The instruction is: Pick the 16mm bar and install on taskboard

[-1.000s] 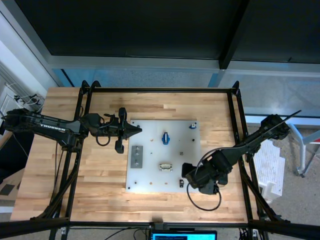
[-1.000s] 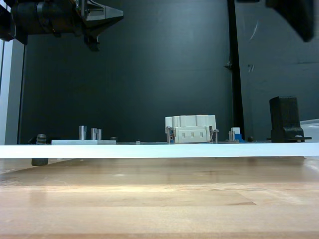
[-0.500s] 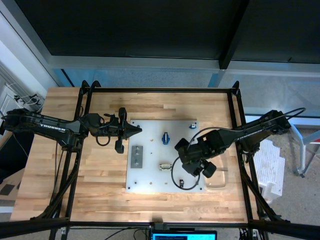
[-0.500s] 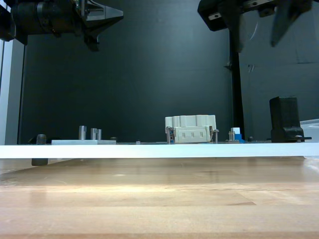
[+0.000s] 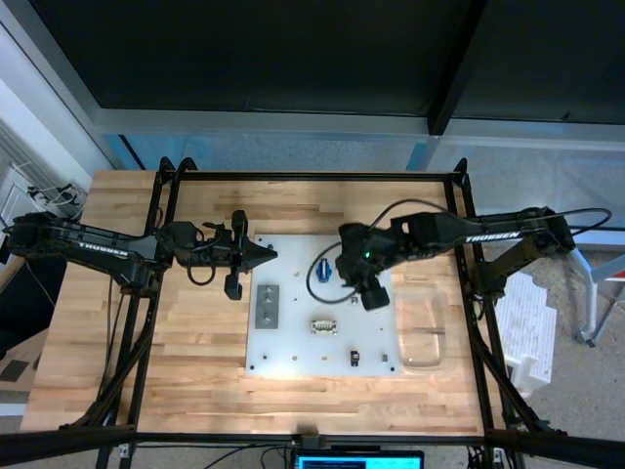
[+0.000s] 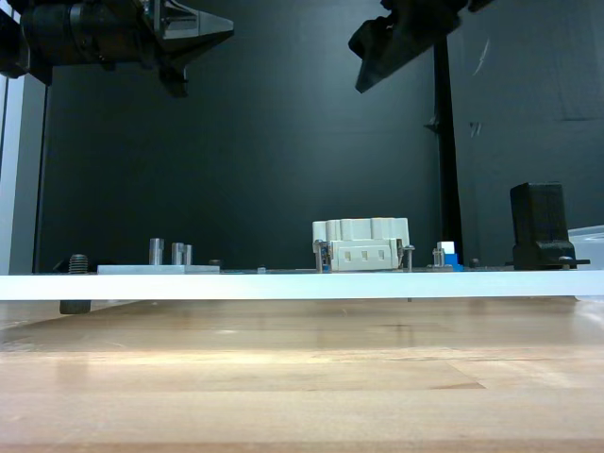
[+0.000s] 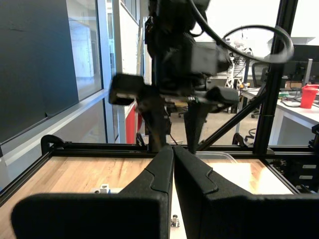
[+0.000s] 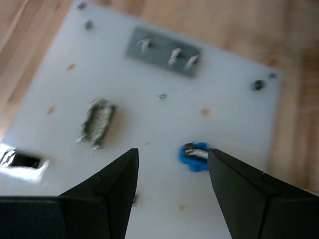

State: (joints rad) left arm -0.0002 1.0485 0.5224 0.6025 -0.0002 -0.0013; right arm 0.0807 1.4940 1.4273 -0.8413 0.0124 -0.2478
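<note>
The taskboard [image 5: 293, 337] is a white plate in the middle of the table, and it also fills the right wrist view [image 8: 149, 124]. My right gripper [image 5: 369, 291] hangs high above its far-right part, just right of the blue knob [image 5: 324, 269]. In the right wrist view this gripper [image 8: 172, 152] is open, with only the board and the blue knob [image 8: 195, 155] showing in the gap. The 16mm bar is out of view. My left gripper [image 5: 270, 254] is shut and empty, hovering high at the board's far-left corner [image 7: 173, 148].
On the board sit a grey block with three pegs [image 5: 267, 305], a beige connector [image 5: 324, 325], a small black part [image 5: 355, 358] and a tiny grey stub [image 8: 162, 95]. A clear plastic tray [image 5: 422, 332] lies right of the board. A black frame rings the table.
My right arm has swung from over the clear tray at the near right, up and left across the board to beside the blue knob. The left arm has not moved.
</note>
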